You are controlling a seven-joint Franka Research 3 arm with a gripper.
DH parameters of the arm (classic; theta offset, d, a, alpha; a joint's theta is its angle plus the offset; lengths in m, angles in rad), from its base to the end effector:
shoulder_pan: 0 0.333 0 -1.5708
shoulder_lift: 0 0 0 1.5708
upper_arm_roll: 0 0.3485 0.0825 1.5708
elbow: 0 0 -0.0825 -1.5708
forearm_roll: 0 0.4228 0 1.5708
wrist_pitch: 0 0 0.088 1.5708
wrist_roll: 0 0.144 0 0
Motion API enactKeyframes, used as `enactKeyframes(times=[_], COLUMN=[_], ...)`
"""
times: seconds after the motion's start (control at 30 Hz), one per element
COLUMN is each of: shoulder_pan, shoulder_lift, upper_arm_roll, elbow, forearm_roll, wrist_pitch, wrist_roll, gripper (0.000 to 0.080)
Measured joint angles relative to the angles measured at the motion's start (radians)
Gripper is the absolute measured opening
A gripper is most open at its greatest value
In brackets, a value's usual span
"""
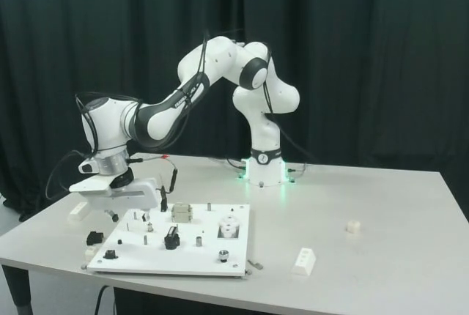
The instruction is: Remove square peg 2.
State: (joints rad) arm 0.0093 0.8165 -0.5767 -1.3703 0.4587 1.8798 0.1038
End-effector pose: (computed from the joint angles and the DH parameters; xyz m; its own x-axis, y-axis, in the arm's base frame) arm 0.7020 -0.2934 0.2343 0.7272 -0.6652 -0.1693 -0.6719 -0.7403 0.0229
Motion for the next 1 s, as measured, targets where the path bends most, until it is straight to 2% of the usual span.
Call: enactKeyframes(times=[0.2, 0.63, 0.87, 1.0], shoulder_pan=[0.022, 0.075, 0.094, 0.099], shoulder_lift=[-0.031, -0.103, -0.117, -0.117], upper_arm_roll=[0.005, 0.008, 0.01, 0.014], elbow=[-0.083, -0.257, -0.307, -0.32], forearm_roll=[0.0, 0.0, 0.0, 0.0], wrist_pitch=[0.07, 0.258, 0.328, 0.349], wrist_roll=[0.004, 0.003, 0.003, 0.003], gripper=[0.08, 0.08, 0.08, 0.08])
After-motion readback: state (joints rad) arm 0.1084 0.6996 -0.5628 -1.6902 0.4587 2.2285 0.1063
